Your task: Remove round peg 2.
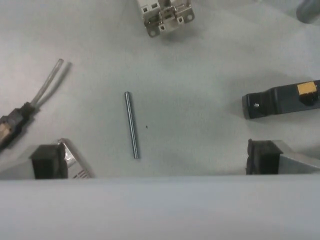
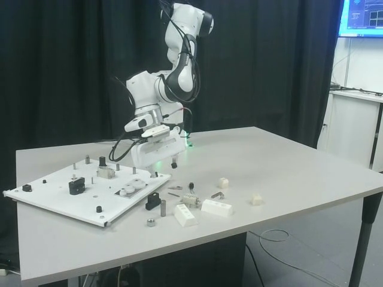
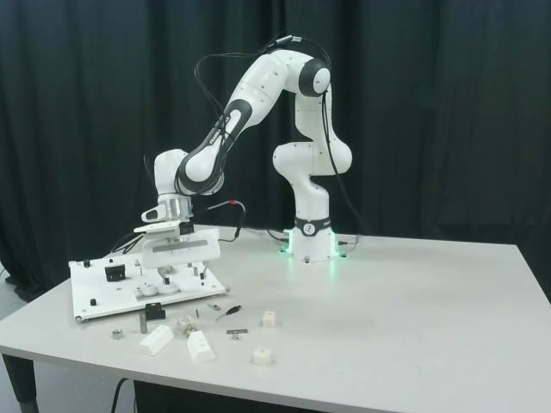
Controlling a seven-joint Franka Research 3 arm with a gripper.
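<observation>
White arm [image 3: 258, 95], grey table [image 3: 413, 301], white board [image 2: 54, 194], black curtain [image 3: 430, 103], green base light [image 3: 287, 249].

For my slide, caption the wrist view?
Open gripper hovers above a thin metal pin lying on the grey table.

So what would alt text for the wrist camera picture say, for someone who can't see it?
A thin metal pin lies flat on the grey table, midway between the robot's two black fingers, which stand wide apart. Around it lie a white connector, a black block and a black plug with a clear cable.
</observation>
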